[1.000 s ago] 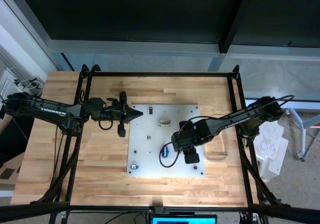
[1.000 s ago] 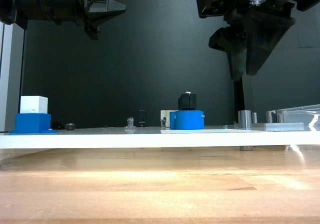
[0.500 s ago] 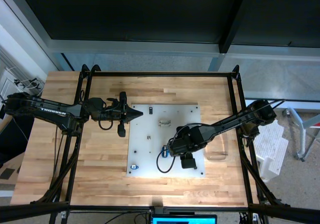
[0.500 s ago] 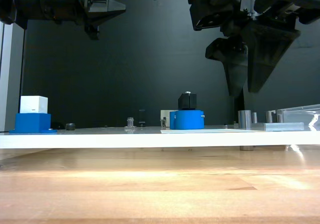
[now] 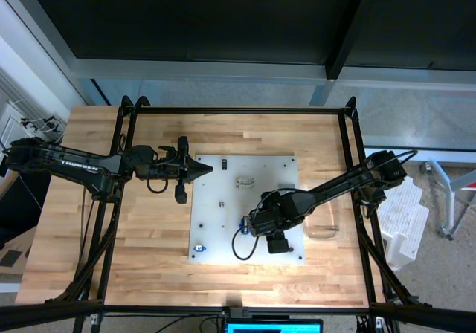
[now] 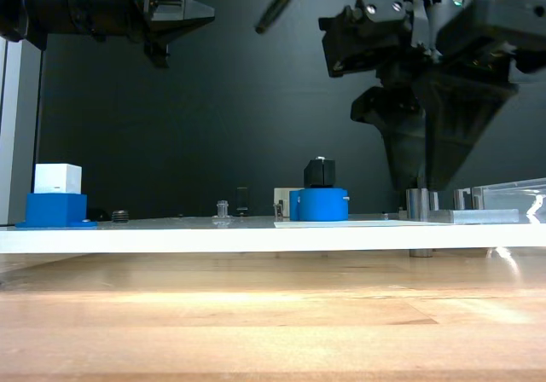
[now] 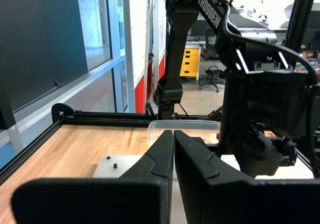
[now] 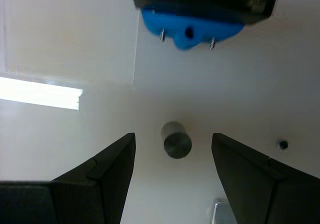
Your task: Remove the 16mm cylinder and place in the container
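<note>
Right hand (image 6: 418, 183) above 16mm cylinder (image 8: 176, 140), left hand (image 5: 210, 169) aloft

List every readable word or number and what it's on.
"TROSSEN": right arm, seen from the left wrist.
White lettering on left arm, high view: too small to read.
Nothing else. Left gripper, shut, hangs above the board's left edge; right gripper, open, over the cylinder.

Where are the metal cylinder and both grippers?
16mm cylinder (image 8: 176, 140): right wrist view, round top.
right gripper (image 8: 173, 135): right wrist view, open gap above cylinder.
left gripper (image 5: 209, 169): high view, shut tips, left of cylinder.
</note>
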